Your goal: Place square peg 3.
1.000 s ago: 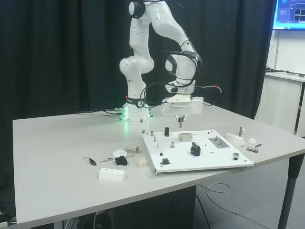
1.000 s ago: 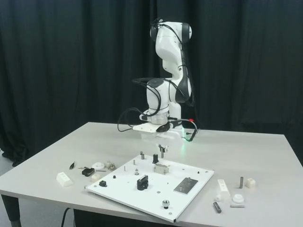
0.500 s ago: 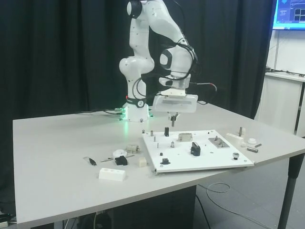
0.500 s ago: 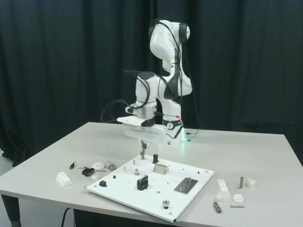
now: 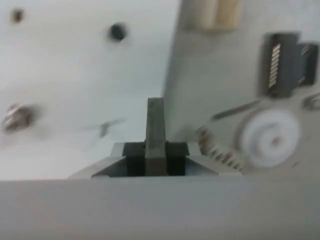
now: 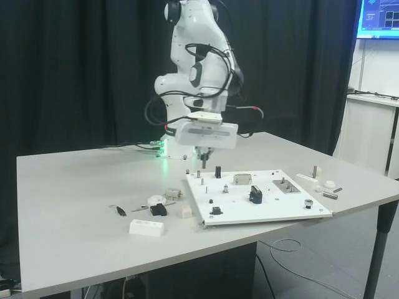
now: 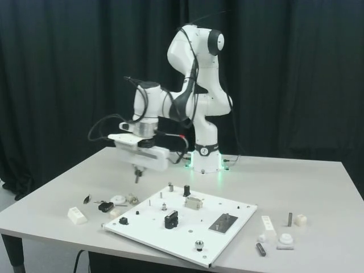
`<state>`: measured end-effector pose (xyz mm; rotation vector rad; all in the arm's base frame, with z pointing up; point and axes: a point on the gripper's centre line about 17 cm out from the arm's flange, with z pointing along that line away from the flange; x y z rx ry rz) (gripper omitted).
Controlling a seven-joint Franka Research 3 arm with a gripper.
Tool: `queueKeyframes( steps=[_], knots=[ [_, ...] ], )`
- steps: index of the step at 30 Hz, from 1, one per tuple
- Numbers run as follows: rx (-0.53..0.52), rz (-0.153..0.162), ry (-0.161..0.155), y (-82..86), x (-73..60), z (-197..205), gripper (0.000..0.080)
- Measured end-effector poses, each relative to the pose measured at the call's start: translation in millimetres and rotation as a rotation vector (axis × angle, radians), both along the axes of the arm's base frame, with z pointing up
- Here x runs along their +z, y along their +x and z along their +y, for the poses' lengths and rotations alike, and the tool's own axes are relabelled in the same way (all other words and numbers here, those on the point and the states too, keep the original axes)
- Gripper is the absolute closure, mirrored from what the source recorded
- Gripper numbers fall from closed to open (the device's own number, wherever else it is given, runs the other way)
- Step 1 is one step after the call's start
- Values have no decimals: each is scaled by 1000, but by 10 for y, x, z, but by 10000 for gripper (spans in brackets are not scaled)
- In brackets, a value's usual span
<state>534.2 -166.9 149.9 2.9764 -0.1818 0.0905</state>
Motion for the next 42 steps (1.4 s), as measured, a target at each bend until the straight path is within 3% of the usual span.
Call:
queueKeyframes(
  steps=[10, 23, 32, 42],
  knots=[
    [23, -13, -17, 255, -184, -520, 727],
    [55, 24, -16, 465, -658, -956, 727],
    [52, 73, 4, 454, -903, -1063, 727],
    [63, 114, 23, 413, -977, -1132, 727]
  ],
)
